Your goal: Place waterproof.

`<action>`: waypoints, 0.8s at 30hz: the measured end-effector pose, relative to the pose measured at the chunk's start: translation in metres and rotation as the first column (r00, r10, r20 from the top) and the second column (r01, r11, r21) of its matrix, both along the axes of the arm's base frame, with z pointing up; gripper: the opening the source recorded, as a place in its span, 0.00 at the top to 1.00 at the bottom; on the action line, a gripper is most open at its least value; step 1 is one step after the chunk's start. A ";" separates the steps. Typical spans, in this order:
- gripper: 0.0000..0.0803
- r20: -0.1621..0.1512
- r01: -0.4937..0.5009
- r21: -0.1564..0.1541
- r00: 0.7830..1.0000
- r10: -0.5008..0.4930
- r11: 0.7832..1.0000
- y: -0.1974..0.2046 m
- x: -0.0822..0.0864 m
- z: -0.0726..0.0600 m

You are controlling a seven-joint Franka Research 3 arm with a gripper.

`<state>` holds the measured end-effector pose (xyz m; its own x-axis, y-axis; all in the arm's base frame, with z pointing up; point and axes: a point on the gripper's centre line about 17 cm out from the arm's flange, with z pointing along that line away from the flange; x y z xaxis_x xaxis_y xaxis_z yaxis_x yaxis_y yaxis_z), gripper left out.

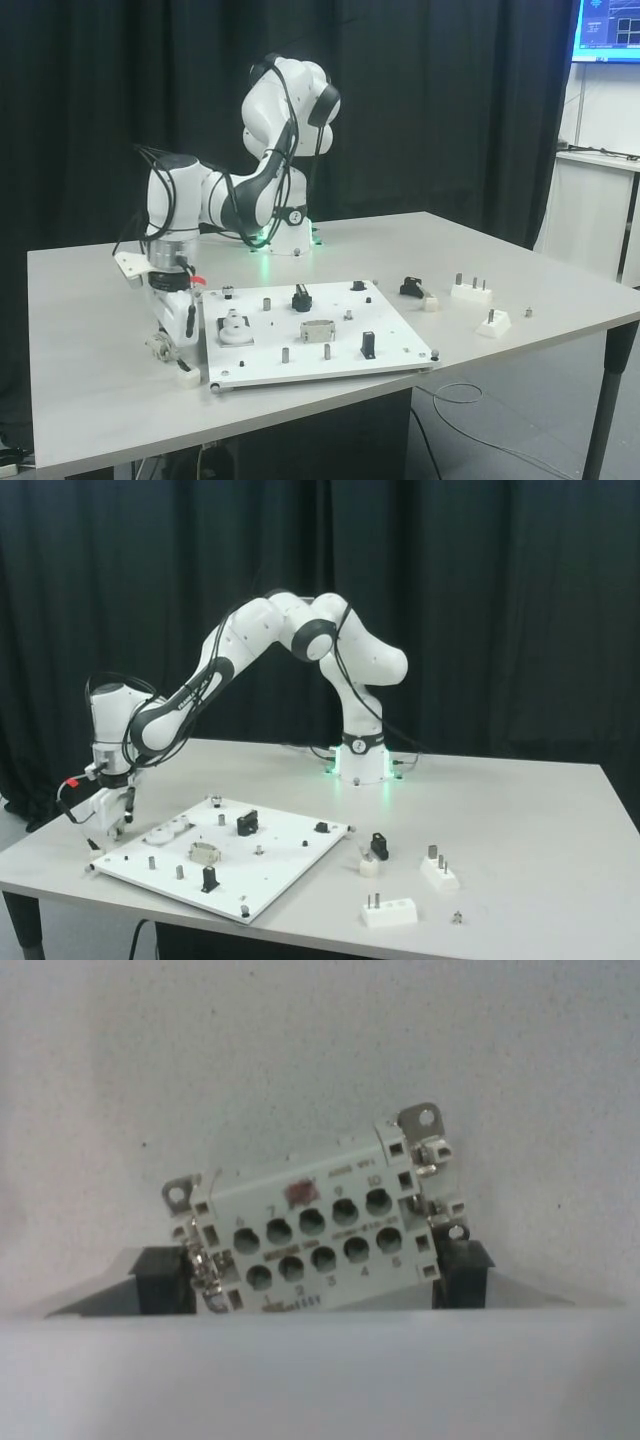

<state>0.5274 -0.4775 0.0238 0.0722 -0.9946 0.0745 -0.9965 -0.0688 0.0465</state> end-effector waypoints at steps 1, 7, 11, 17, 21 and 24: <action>0.35 0.002 -0.008 -0.002 1.000 0.008 1.000 0.000 0.000 -0.001; 0.30 0.019 -0.024 -0.008 1.000 0.024 1.000 0.004 0.001 -0.001; 0.30 0.031 -0.032 -0.011 0.999 0.032 0.999 0.006 0.002 0.003; 0.09 0.046 -0.093 -0.011 0.995 0.093 0.996 0.008 0.005 0.017; 0.01 0.061 -0.130 -0.014 0.990 0.130 0.991 0.007 0.009 0.030; 0.01 0.072 -0.156 -0.015 0.985 0.156 0.988 0.008 0.010 0.040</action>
